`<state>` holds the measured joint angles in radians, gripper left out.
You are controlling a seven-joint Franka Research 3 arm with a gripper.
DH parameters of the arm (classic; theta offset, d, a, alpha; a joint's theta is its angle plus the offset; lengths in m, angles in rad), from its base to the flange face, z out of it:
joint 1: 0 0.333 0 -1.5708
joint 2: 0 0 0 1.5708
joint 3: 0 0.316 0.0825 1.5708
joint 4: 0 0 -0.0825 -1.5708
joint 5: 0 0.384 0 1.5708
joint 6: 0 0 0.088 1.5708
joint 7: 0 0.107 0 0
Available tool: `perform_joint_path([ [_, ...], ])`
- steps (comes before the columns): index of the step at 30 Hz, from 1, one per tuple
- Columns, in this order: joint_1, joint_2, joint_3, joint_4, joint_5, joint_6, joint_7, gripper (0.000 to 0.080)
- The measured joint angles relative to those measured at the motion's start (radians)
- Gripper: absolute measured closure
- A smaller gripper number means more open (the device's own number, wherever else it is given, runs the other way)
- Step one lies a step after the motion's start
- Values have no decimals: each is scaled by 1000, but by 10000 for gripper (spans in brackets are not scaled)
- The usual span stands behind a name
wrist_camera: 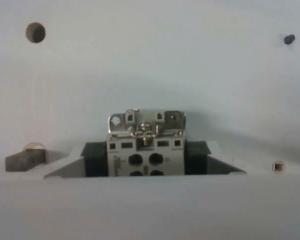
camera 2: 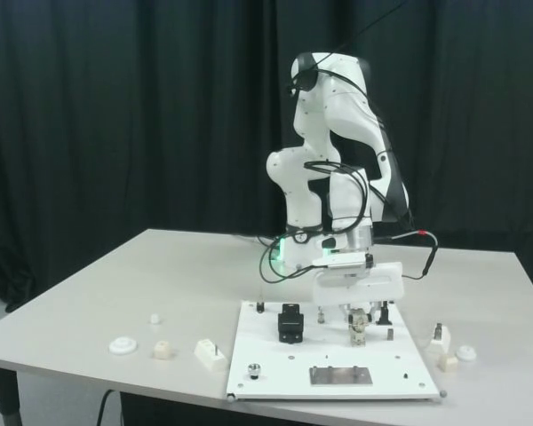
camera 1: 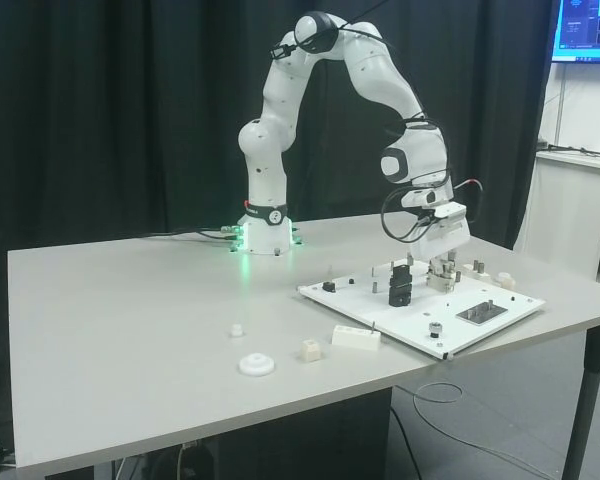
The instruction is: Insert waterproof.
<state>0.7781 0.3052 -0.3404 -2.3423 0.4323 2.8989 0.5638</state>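
Waterproof connector (wrist_camera: 145, 144) clamped between end effector (wrist_camera: 145, 159) fingers, its sockets visible in wrist view only

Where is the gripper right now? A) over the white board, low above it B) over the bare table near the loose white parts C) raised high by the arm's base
A: in both room views the gripper hangs just above the white board, holding the connector.

A grey table (camera 1: 130, 300) stands before a black curtain (camera 1: 110, 110). On its bare top lie a round white toothed disc (camera 1: 256, 365), a small white cap (camera 1: 237, 328), a small pale cube (camera 1: 309, 350) and a white rectangular block (camera 1: 356, 337), well apart from each other.
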Motion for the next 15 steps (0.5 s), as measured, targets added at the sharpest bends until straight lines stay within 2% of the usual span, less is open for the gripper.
perform_joint_path([
  [15,0,0,0,0,0,-2,11,482],
])
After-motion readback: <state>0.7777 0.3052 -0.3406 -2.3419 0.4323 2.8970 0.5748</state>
